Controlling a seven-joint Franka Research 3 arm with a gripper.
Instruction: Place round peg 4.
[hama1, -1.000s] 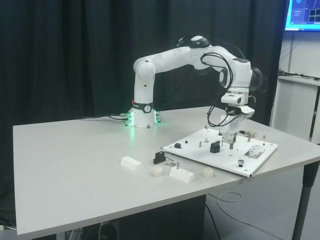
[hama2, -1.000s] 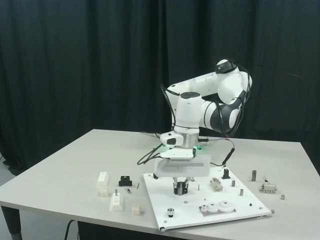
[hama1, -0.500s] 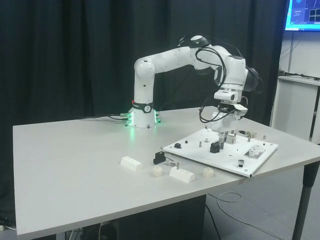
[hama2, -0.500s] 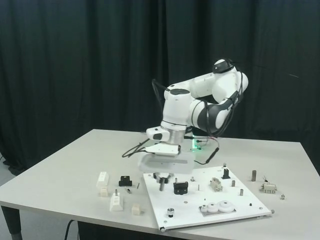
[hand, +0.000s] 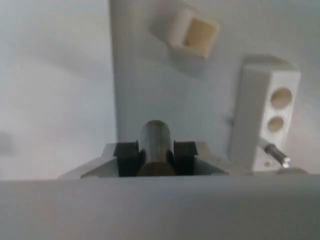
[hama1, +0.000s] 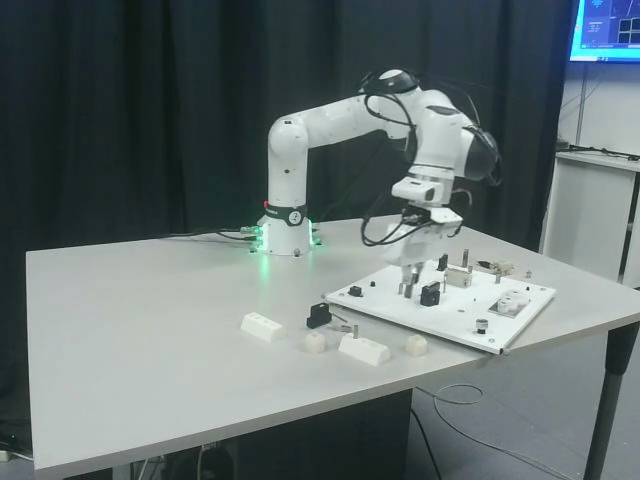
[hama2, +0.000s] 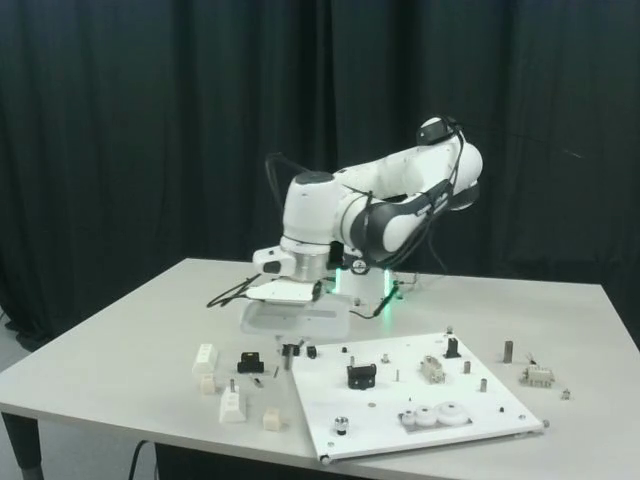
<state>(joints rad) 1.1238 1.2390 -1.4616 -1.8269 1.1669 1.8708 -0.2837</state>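
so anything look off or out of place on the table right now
Nothing stands out. The pincer is shut on the grey round metal peg, held upright near the white board's edge. The small white blocks sit on the grey table beside it, none tipped or damaged.

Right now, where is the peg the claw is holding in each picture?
Wrist view: the round peg sits pinched in the claw, low in the middle.
First room view: right of middle, under the claw.
Second room view: left of middle, at the white board's corner.
Shared landmark: the white board.
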